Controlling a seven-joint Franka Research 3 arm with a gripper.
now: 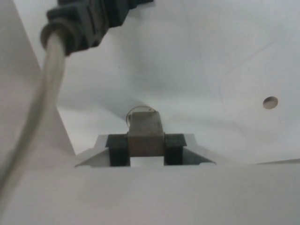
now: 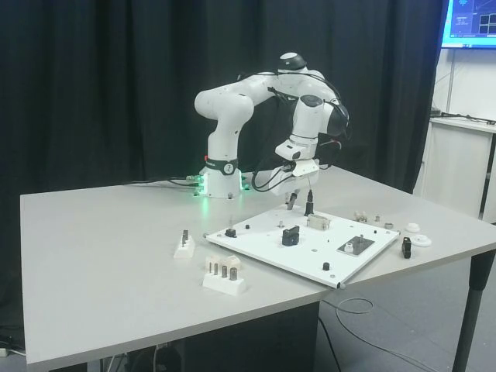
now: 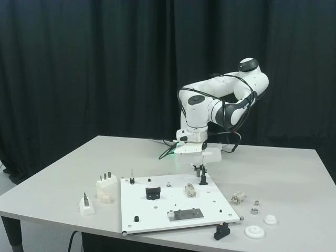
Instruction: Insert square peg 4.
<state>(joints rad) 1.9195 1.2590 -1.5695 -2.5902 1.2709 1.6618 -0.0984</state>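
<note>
Fingers (image 1: 146, 149) clamp the square peg (image 1: 145, 133). Peg hangs above the white board (image 3: 173, 207), near its far edge. Board lies on the grey surface (image 2: 101, 240).

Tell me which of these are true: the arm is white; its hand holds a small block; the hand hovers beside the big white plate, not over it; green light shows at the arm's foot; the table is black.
1. The arm is white. True.
2. The hand holds a small square peg. True.
3. The hand hovers beside the flat white board. False: it is over the board's far edge.
4. Green light shows at the arm's foot. True.
5. The table is black. False: it is grey.
</note>
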